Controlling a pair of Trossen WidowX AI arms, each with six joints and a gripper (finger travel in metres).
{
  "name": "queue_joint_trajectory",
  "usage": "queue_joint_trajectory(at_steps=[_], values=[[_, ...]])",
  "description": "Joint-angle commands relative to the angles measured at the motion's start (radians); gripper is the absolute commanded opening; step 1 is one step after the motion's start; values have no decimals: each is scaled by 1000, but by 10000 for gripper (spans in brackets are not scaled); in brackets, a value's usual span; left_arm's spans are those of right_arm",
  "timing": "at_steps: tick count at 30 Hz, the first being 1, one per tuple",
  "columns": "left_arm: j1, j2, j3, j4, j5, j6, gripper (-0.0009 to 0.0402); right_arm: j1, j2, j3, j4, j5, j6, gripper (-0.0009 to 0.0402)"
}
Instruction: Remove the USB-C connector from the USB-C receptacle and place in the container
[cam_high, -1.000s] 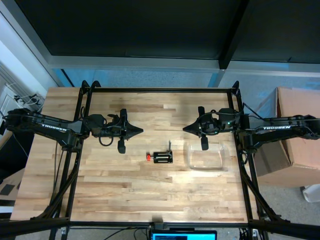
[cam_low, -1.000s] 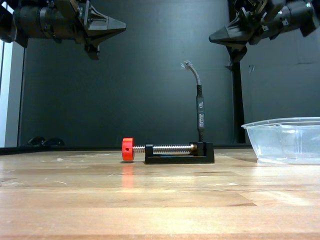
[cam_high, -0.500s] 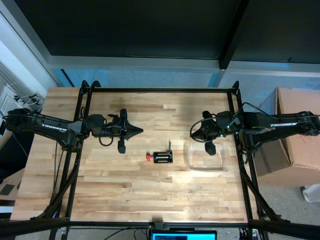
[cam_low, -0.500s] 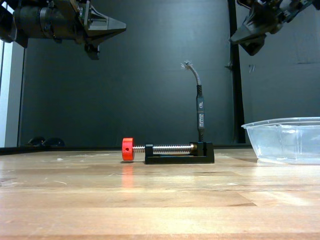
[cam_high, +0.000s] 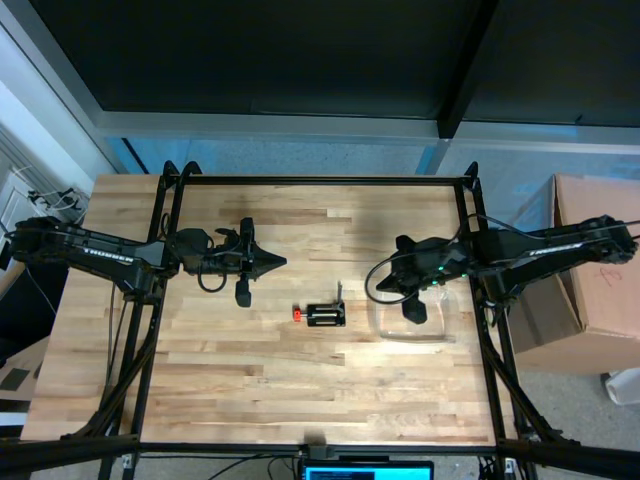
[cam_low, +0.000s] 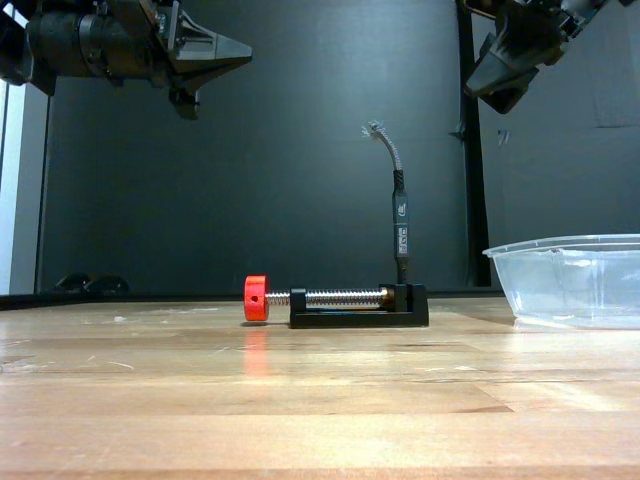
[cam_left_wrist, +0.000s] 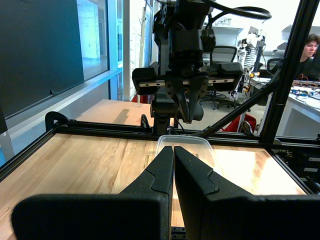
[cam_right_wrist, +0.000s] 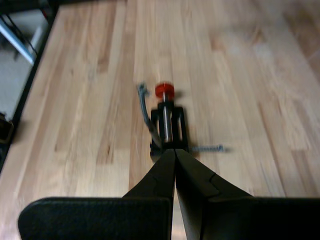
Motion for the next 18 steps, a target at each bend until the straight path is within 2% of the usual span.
queue_joint_trajectory(at_steps=[1,12,15,18], values=[[0,0,0,0,0,0,0,7,68,68,-84,0,5,0],[0,0,0,0,1,0,0,28,300,314,-346,-2,5,2],[0,0,0,0,0,0,0,32,361,383,-417,1,5,16],[0,0,0,0,0,0,0,35,414,444,-451,5,16,48]])
